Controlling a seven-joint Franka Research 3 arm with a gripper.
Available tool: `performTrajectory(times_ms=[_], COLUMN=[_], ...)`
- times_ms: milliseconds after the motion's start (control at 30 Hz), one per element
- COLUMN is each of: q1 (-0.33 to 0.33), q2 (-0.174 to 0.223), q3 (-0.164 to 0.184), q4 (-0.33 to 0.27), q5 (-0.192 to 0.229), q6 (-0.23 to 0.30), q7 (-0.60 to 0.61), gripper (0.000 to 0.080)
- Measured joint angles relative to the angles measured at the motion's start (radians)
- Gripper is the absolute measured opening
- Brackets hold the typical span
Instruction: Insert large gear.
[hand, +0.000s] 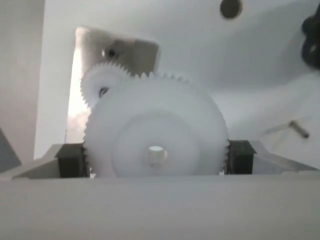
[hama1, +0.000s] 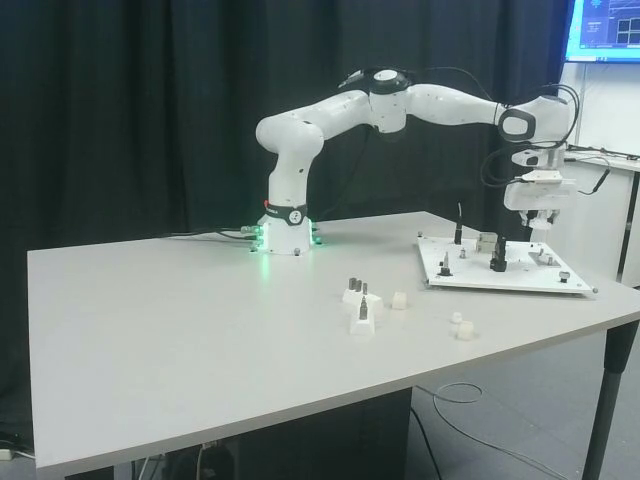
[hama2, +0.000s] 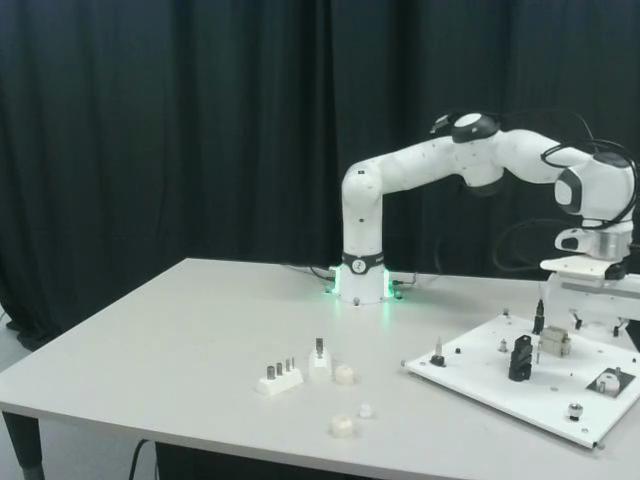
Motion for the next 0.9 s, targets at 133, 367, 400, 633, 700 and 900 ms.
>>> performTrajectory(times_ms=[133, 367, 400, 633, 700, 900], q1=[0.010, 0.023, 0.023, 0.021, 0.021, 0.016], q2=[0.012, 0.018, 0.018, 0.018, 0.018, 0.018], q3=[0.004, 0.022, 0.026, 0.053, 0.060, 0.084], q4=[0.010, 0.012, 0.012, 0.012, 0.012, 0.012], q5=[0.000, -0.007, -0.008, -0.009, -0.009, -0.010], q6=[0.009, 0.049, 0.056, 0.095, 0.104, 0.134], q7=[0.027, 0.058, 0.061, 0.067, 0.067, 0.067], gripper=[0.0597, 0.0597, 0.0597, 0.0597, 0.0597, 0.0597])
